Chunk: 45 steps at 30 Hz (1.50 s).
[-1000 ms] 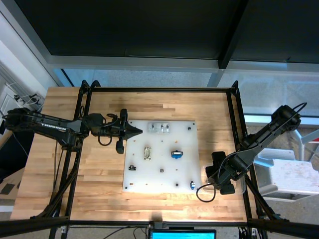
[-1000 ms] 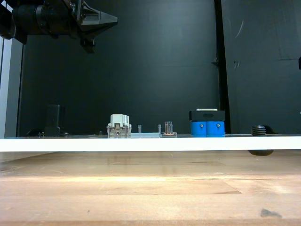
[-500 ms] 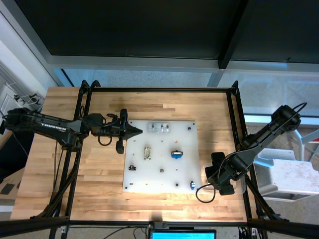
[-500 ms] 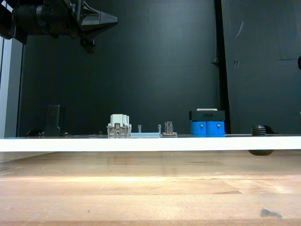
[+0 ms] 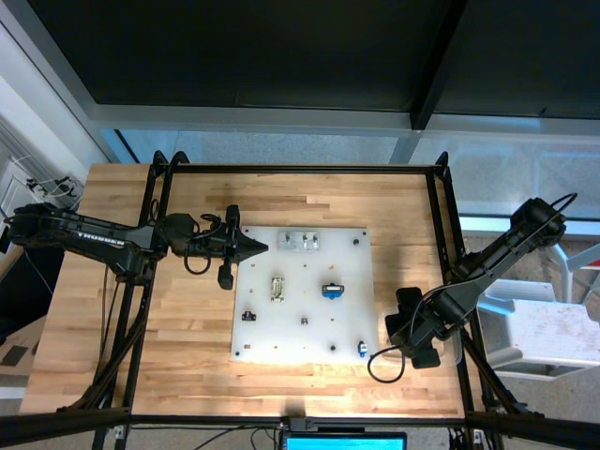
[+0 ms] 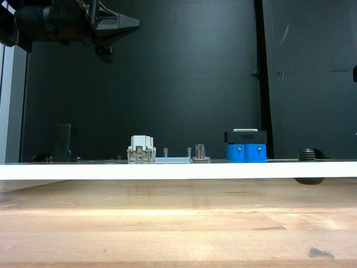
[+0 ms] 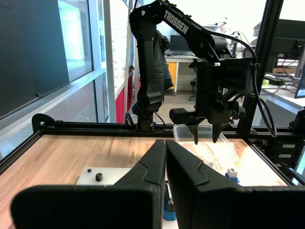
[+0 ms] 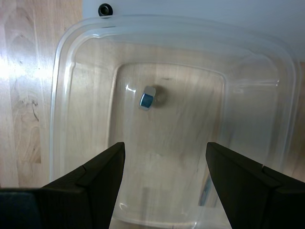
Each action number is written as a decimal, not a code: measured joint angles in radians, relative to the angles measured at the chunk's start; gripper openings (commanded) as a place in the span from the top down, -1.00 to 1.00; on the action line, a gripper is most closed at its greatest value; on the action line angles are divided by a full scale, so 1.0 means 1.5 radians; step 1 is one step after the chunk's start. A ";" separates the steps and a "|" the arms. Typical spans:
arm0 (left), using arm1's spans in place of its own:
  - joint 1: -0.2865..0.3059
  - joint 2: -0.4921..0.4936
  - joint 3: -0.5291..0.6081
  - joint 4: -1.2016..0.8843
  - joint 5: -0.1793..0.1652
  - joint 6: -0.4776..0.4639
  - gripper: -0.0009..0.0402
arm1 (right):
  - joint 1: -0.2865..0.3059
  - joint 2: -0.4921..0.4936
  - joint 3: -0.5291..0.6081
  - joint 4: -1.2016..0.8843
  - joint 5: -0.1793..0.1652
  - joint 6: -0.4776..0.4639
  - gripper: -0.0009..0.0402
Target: Unfasten the M12 fastener and place in the container
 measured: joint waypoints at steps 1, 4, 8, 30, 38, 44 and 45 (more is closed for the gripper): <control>0.000 0.000 0.000 0.000 0.000 0.000 0.96 | 0.000 0.000 0.000 0.001 0.000 0.000 -0.20; 0.000 0.000 0.000 0.000 0.000 0.000 0.96 | 0.000 0.000 0.000 0.003 0.000 0.000 -0.20; 0.000 0.000 0.000 0.000 0.000 0.000 0.96 | 0.000 0.000 0.000 0.004 0.000 0.000 -0.20; 0.000 0.000 0.000 0.000 0.000 0.000 0.96 | 0.000 0.000 0.000 0.015 0.000 0.000 -0.20; 0.000 0.000 0.000 0.000 0.000 0.000 0.96 | 0.000 0.000 0.000 0.017 0.000 0.000 -0.20; 0.000 0.000 0.000 0.000 0.000 0.000 0.96 | 0.000 0.000 0.000 0.018 0.000 0.000 -0.20; 0.000 0.000 0.000 0.000 0.000 0.000 0.96 | 0.000 0.000 0.000 0.019 0.000 0.000 -0.20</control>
